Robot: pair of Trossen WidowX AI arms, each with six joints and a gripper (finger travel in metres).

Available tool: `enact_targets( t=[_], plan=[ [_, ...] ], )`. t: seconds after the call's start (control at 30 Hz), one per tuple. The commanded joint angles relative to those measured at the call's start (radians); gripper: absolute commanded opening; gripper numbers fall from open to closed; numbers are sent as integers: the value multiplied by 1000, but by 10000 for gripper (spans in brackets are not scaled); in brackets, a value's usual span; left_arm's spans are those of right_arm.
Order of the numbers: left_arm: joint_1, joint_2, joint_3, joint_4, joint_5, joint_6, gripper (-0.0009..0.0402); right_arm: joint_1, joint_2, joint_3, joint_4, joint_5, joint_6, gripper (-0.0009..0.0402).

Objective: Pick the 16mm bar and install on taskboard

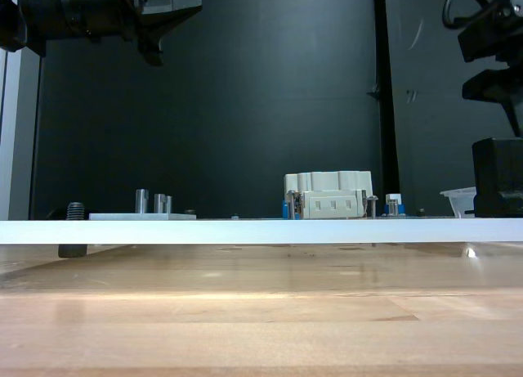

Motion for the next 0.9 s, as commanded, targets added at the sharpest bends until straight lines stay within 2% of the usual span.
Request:
enact_targets(
  t=[0.03,0.23,0.67,0.9],
  plan=[
    [0,0,0,0,0,0,0,6,5,-23,25,1,6,236],
    [0,0,0,0,0,0,0,31,21,-61,62,2,13,254],
    [0,0,0,0,0,0,0,68,28,-189,212,1,16,254],
    [0,0,0,0,0,0,0,72,56,-208,230,1,26,251]
  ],
)
